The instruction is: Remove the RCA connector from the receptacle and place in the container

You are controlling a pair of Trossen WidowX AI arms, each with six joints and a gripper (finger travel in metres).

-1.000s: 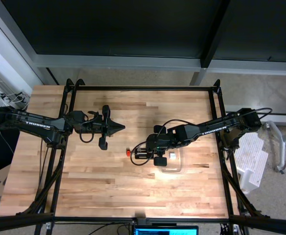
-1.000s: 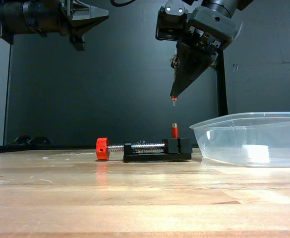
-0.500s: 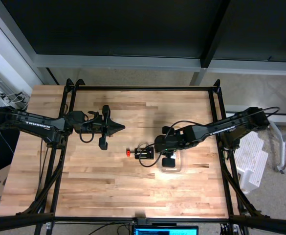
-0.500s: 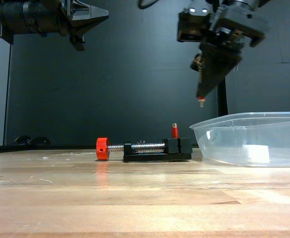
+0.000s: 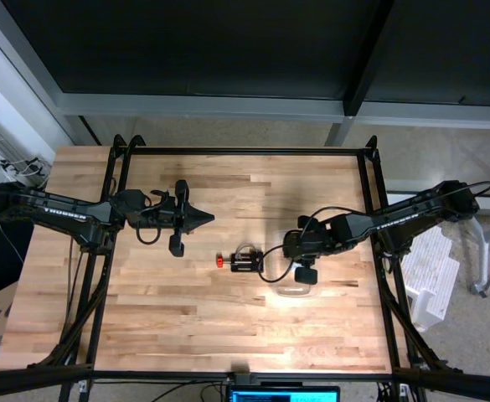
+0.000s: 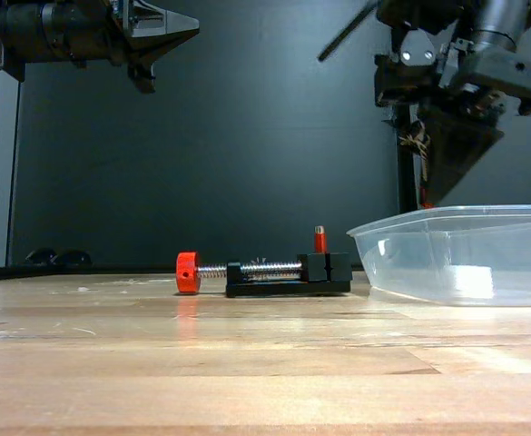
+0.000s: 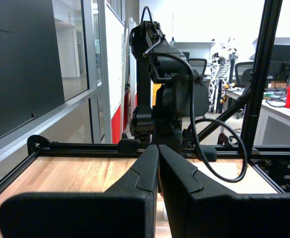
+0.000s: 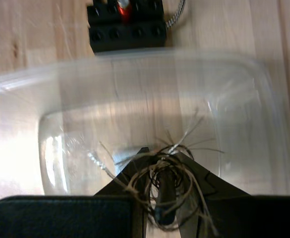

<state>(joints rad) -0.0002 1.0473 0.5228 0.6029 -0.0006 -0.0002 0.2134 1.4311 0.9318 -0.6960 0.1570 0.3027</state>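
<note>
Now the right claw (image 6: pixel 426 198), which a second ago hung over the receptacle (image 6: pixel 288 272), has swung right and come down over the container (image 6: pixel 447 263). In the low view its tip sits at the container's rim, and the right wrist view looks straight down onto the clear floor. Its jaws stay clenched; the RCA connector, seen at the tip moments earlier, cannot be made out now and is judged still pinched there. The receptacle lies on the counter (image 6: pixel 247 363) just left of the container, its red knob (image 6: pixel 187 272) pointing left. Extraction therefore appears done, leaving only the release. The left claw (image 5: pixel 207 219) hangs clenched and empty, high over the counter's left side.
</note>
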